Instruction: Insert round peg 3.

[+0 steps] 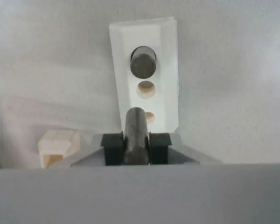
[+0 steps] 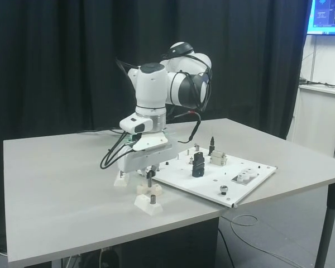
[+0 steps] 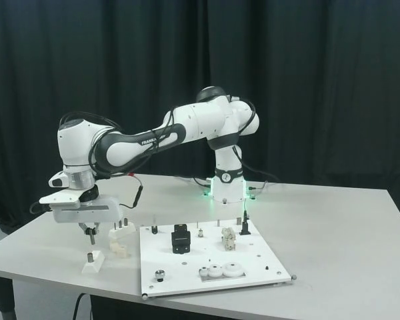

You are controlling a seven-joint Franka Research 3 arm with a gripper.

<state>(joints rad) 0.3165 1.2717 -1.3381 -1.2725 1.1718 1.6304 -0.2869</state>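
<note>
Above the white peg block (image 1: 144, 74), near the grey table's (image 2: 56, 184) front edge, the gripper (image 1: 136, 148) is hanging with its black fingers (image 1: 113, 148) clamping a dark round peg (image 1: 135, 135) between them. That held peg is pointing down over the block without touching it, as both room views are showing a gap beneath its tip. In the wrist view the block is showing three holes in a row: the largest is holding another dark peg (image 1: 143, 62) standing upright, the middle hole (image 1: 146, 89) is sitting open, and the smallest hole (image 1: 150, 117) is partly hiding behind the held peg. Just beside the block a small pale block (image 1: 59, 146) is resting on the table. Further along, a white board (image 3: 253, 263) is carrying assorted small parts.
</note>
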